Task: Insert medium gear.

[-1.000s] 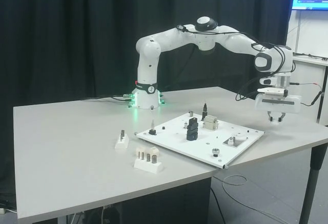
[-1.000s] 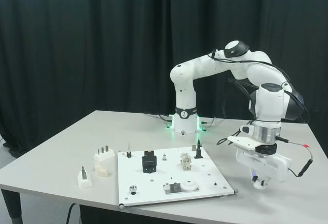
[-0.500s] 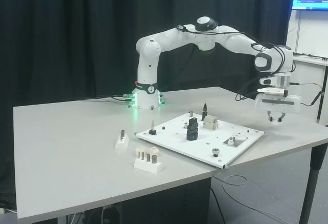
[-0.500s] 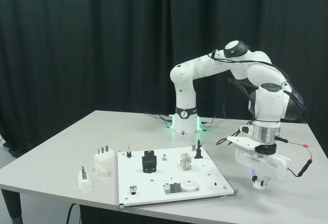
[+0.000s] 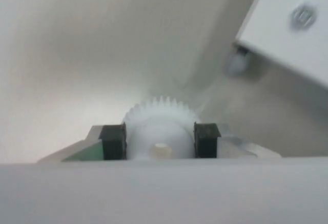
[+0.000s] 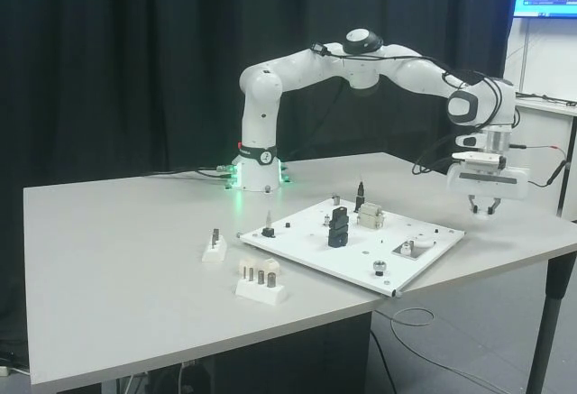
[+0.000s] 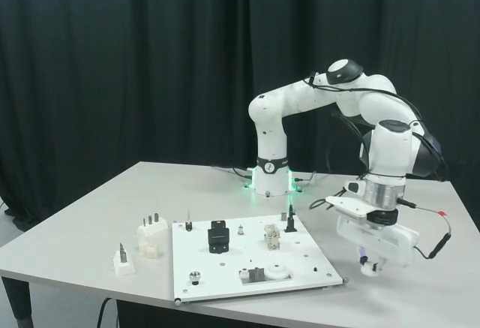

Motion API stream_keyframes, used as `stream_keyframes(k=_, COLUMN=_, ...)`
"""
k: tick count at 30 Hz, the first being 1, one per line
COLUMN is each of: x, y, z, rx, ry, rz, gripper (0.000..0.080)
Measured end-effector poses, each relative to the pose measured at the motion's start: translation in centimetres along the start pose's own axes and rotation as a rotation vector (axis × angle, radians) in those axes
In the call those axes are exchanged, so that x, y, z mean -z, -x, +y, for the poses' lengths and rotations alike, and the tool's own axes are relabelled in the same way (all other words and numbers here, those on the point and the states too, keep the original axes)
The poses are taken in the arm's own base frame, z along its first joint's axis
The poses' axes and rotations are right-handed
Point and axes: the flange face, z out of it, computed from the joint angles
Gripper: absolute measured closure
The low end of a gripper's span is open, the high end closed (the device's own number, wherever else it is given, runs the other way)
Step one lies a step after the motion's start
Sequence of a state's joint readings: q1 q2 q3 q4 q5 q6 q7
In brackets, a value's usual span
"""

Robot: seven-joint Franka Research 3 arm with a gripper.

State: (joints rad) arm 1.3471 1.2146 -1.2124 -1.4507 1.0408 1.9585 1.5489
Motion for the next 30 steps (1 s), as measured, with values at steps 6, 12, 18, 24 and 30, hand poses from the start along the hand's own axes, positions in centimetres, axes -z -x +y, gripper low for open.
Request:
stream_keyframes(k=6, x=0.8, y=-2.1, z=-0.9, rx=0.011, ry=-0.013, rz=0.064, gripper=0.0522)
stream_keyframes(k=12, x=1.5, y=-4.6, z=-1.9, rx=0.025, ry=-0.017, rz=0.133, gripper=0.0522)
stream_keyframes(k=18, x=2.1, y=-7.7, z=-2.8, rx=0.006, ry=-0.007, rz=0.174, gripper=0.0522)
stream_keyframes(k=24, x=2.6, y=-11.0, z=-3.6, rx=0.029, ry=0.004, rz=0.195, gripper=0.0522)
stream_keyframes(k=30, x=3.2, y=-14.7, z=-4.4, rx=-0.055, ry=0.004, rz=0.211, gripper=0.0522)
